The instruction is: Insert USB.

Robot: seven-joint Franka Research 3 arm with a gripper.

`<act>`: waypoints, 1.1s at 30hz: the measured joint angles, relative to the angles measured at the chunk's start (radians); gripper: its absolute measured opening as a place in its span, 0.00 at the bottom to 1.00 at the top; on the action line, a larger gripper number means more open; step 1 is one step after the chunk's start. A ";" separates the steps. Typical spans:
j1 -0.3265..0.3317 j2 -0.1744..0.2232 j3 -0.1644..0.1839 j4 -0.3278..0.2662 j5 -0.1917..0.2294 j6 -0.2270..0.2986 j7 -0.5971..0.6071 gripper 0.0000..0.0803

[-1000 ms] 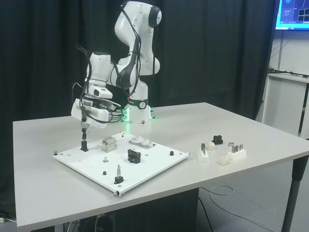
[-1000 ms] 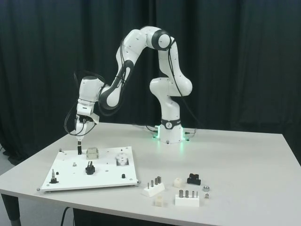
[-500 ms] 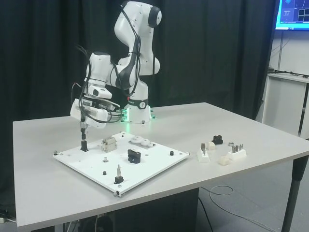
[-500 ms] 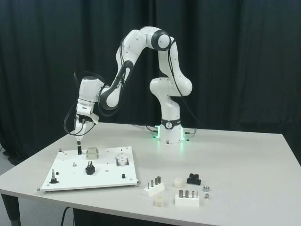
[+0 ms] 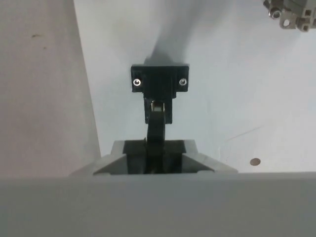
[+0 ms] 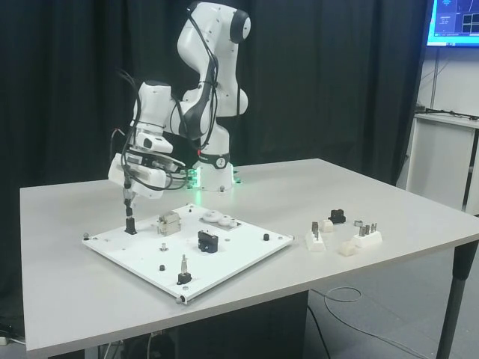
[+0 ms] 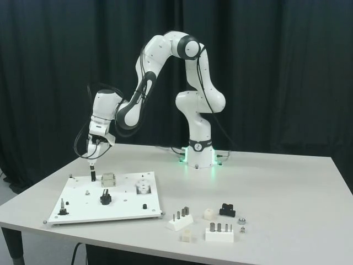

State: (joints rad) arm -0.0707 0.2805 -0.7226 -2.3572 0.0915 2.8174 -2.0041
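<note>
While the pincer (image 5: 155, 165) stays clamped on the USB plug (image 5: 156, 129), its long axis points straight down into the black socket (image 5: 159, 84) on the white board (image 6: 224, 250), directly beneath, toward six o'clock.
</note>
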 joint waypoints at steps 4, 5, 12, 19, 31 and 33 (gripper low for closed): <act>-0.002 0.004 0.002 0.000 0.006 0.004 0.000 0.08; -0.003 0.006 0.003 0.000 0.009 0.005 0.000 0.08; -0.006 0.014 0.011 0.001 0.019 0.015 0.000 0.08; -0.006 0.012 0.011 0.001 0.019 0.014 0.000 0.08; -0.006 0.009 0.012 -0.002 0.019 0.003 0.000 0.08; -0.006 0.010 0.014 -0.003 0.019 0.003 0.000 0.08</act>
State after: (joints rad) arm -0.0770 0.2900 -0.7090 -2.3599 0.1105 2.8203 -2.0041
